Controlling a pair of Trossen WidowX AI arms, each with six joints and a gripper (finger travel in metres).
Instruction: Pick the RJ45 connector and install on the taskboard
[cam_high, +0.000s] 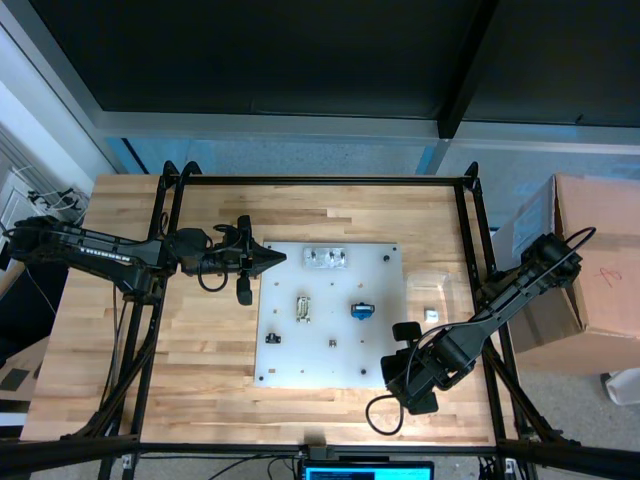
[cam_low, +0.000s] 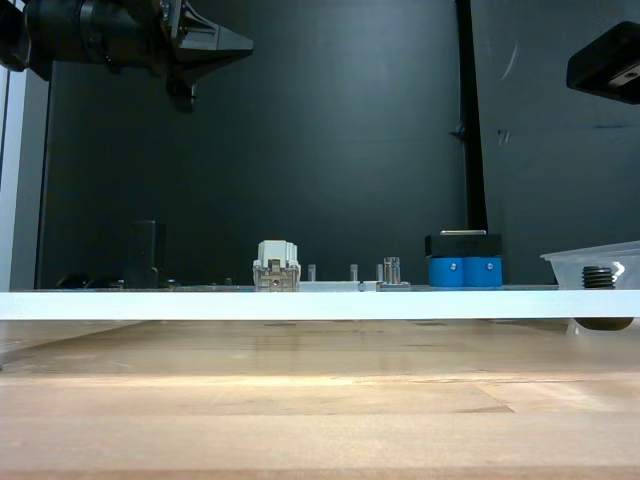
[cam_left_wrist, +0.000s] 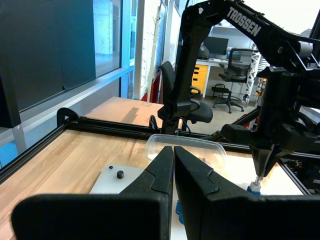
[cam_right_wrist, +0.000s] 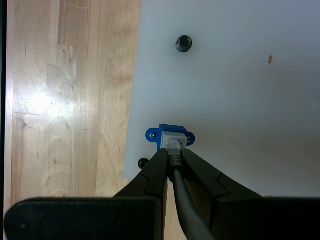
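Over socket (cam_right_wrist: 152, 135), right gripper (cam_right_wrist: 173, 151) pinches RJ45 connector (cam_right_wrist: 173, 143); left gripper (cam_left_wrist: 173, 148) aloft.

- "TROSSEN": white capitals on upper link of right arm (cam_left_wrist: 245, 22), seen in left wrist view.
- White lettering on left arm (cam_high: 97, 255) in high view: too small to read.
- Red scrawl on cardboard box (cam_high: 600, 275): illegible.

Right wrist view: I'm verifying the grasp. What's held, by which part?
Right gripper pinches the RJ45 connector by its black boot at the blue socket. Left gripper, raised, shut, empty.
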